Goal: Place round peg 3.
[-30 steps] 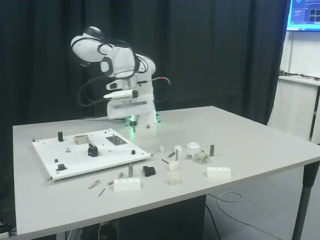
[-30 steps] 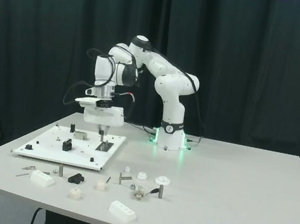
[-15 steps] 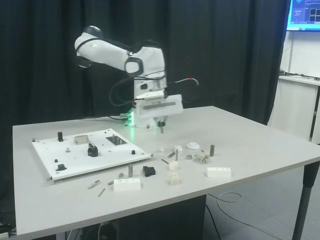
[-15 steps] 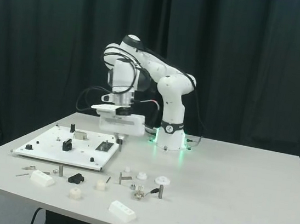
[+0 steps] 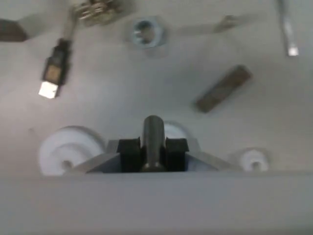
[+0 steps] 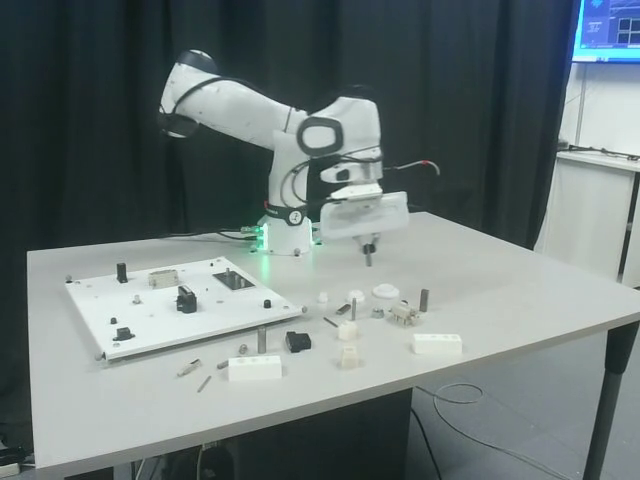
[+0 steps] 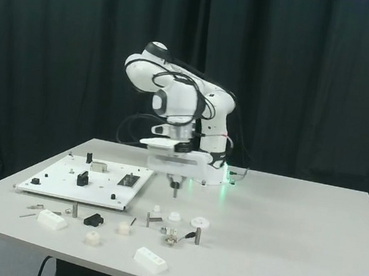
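Note:
A grey round peg (image 5: 153, 129) is gripped between the black fingers (image 5: 129, 154) of my gripper (image 5: 153, 155), its tip pointing down. In the first room view the gripper (image 6: 367, 248) hangs above the table, to the right of the white board (image 6: 200, 310), with the peg (image 6: 367, 257) sticking out below it. The second room view shows the gripper (image 7: 175, 184) and peg (image 7: 175, 192) just above the loose white parts. The wrist view shows a white disc (image 5: 175, 131) right under the peg tip.
Loose parts lie below: a white gear disc (image 6: 386, 292), a small white ring (image 5: 253, 159), a nut (image 5: 146, 33), a plug on a cable (image 5: 51, 73), a grey bar (image 5: 223, 88). An upright grey peg (image 6: 424, 299) and white blocks (image 6: 437, 344) stand near the front edge.
The arm has swung from over the white board to the right, carrying the peg, and now hangs over the loose parts.

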Motion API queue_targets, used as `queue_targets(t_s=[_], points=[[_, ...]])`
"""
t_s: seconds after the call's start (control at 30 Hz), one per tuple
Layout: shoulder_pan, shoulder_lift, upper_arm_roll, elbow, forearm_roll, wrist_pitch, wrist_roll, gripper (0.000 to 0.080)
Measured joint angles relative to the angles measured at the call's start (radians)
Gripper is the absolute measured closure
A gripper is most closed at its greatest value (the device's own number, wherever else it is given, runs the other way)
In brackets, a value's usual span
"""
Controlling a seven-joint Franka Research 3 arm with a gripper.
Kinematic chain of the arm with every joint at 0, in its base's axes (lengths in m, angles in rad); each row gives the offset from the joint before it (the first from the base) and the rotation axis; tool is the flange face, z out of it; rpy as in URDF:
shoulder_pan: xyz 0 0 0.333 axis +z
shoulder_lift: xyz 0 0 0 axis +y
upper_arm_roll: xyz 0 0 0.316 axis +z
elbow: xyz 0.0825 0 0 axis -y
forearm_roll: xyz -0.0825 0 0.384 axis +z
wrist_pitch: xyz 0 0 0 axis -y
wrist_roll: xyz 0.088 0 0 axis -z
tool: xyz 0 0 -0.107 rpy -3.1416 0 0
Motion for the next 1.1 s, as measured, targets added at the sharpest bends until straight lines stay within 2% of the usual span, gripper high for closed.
queue_targets(t_s=[0.47,0.73,0.93,1.1], points=[[0.276,0.034,-0.068,0.052,-0.019,-0.006,0.055,0.0698],[0.423,0.04,-0.124,0.108,-0.061,-0.007,0.056,0.0698],[0.506,0.04,-0.165,0.148,-0.091,-0.02,0.027,0.0698],[0.55,0.038,-0.192,0.177,-0.094,-0.027,-0.006,0.0698]])
